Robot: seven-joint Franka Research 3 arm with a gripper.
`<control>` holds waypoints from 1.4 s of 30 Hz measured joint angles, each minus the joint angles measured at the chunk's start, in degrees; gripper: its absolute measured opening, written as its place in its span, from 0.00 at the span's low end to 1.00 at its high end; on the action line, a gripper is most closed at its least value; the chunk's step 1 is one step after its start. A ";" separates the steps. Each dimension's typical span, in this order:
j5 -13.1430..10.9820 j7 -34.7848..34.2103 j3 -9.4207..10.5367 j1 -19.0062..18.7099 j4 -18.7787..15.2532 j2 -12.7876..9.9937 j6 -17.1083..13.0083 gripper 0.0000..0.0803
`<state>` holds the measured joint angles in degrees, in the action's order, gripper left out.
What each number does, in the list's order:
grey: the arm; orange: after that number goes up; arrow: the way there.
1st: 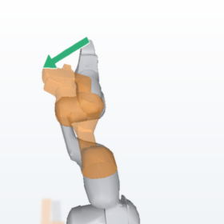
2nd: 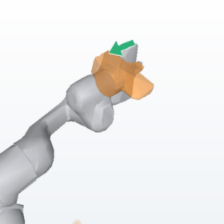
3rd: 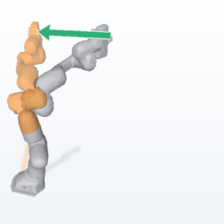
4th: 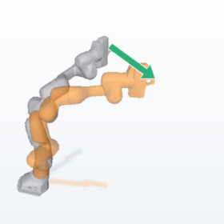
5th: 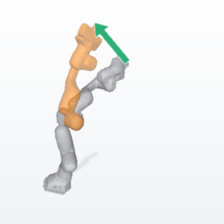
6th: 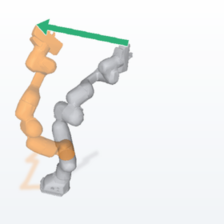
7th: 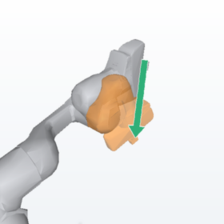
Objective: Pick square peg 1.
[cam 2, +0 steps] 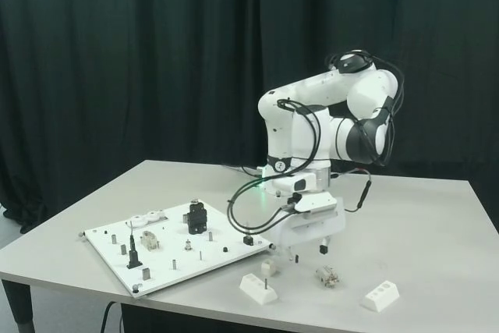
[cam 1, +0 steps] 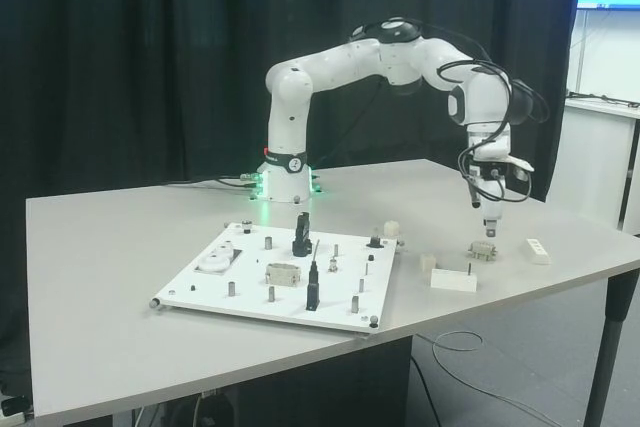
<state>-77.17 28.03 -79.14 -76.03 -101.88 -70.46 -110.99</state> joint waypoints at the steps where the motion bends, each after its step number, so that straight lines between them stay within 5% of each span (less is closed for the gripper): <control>1: 0.06 0.29 0.04 0.59 0.44 -0.16 0.00 1.00; 25: 4.68 1.94 3.57 15.75 13.66 -1.42 3.37 1.00; 42: 7.34 4.21 4.62 17.75 15.21 -2.41 4.45 1.00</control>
<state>-69.84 32.24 -74.52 -58.28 -86.66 -72.88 -106.54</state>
